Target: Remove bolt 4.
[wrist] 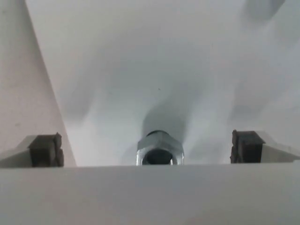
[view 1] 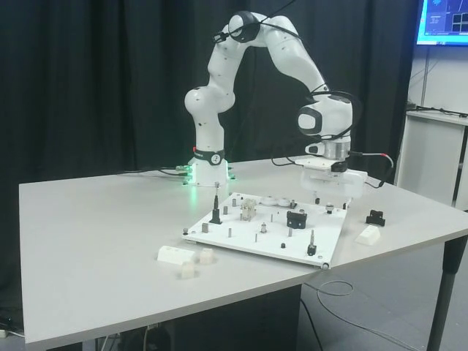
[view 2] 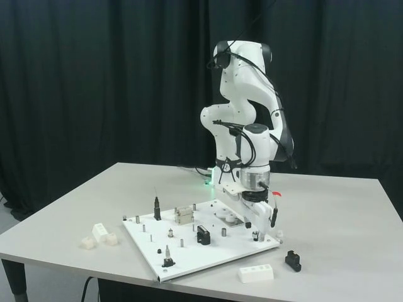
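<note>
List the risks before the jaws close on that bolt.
The grey metal hex-headed bolt sits between the open jaws but partly hidden behind the gripper body, so grasp depth is uncertain. It stands near the white board's edge, where one jaw might catch.

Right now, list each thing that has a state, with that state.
pincer: open, fingers on either side of the bolt, not touching it
bolt: upright, still seated in the white board, not gripped
white board: flat on the grey table
grey table: bearing the board and loose blocks
</note>
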You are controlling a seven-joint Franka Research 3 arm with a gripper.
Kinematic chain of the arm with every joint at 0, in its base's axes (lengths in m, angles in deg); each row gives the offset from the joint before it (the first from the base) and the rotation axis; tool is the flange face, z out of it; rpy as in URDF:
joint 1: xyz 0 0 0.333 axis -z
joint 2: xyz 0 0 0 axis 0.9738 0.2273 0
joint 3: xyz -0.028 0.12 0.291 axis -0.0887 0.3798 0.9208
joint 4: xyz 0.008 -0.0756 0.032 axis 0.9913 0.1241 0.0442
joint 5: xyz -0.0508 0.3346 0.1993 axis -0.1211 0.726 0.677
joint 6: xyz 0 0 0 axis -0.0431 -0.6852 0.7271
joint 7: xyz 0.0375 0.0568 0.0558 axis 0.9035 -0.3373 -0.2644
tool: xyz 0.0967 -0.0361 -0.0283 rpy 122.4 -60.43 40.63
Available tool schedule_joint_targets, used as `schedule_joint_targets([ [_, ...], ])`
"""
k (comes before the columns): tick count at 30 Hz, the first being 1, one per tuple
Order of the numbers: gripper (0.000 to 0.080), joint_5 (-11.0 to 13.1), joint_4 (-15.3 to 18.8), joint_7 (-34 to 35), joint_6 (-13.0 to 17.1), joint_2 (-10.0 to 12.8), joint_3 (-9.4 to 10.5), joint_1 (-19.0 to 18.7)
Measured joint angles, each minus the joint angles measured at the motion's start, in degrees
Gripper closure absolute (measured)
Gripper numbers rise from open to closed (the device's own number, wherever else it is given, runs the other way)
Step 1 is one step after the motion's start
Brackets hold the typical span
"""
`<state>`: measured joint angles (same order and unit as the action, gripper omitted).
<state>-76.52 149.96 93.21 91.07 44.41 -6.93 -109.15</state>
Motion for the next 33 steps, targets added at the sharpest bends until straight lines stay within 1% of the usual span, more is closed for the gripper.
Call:
schedule_joint_targets([
  [14,0.0003,0.00,0.00,0.00,1.53,1.97,1.07,0.00],
  [28,0.0011,-0.03,0.00,0.00,1.66,2.01,1.22,0.03],
  [29,0.0188,-0.03,0.00,0.00,1.66,1.98,1.22,0.05],
  [30,0.0188,-0.03,0.00,0.00,1.66,1.96,1.21,0.07],
  [31,0.0362,-0.03,0.00,0.00,1.65,1.94,1.21,0.08],
  [33,0.0362,-0.03,0.01,0.00,1.57,1.90,1.19,0.11],
])
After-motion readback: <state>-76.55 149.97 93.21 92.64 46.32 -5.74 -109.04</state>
